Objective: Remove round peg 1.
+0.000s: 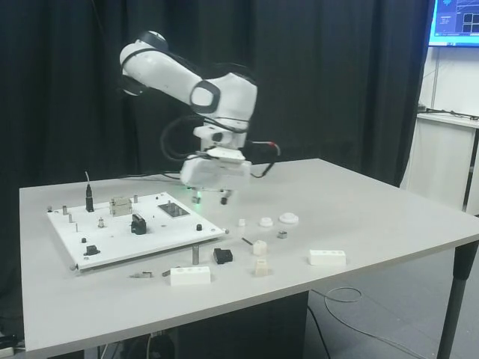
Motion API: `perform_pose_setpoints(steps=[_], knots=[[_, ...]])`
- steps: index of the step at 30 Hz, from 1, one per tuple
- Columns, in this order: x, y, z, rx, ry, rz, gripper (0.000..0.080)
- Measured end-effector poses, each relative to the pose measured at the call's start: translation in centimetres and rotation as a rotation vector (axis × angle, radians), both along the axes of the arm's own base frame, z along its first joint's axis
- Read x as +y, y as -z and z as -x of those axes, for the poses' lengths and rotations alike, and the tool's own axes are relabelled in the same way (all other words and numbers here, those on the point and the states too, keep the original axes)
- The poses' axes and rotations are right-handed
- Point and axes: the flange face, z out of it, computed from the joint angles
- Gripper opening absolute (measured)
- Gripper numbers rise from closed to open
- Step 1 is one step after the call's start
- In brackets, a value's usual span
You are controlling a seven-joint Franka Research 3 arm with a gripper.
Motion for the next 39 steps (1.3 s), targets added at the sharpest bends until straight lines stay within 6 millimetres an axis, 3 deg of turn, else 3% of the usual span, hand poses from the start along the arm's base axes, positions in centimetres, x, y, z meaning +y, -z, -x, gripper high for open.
perform_pose_setpoints(steps=[9, 22, 32, 39], knots=[[-8.7, -1.5, 1.7, 0.021, -0.003, 0.013, 0.0800], [-20.1, -2.1, 6.2, 0.035, -0.004, -0.023, 0.0800], [-26.6, -0.6, 10.3, 0.046, -0.002, -0.071, 0.0800], [-29.7, 1.0, 13.0, 0.039, -0.002, -0.100, 0.0800]])
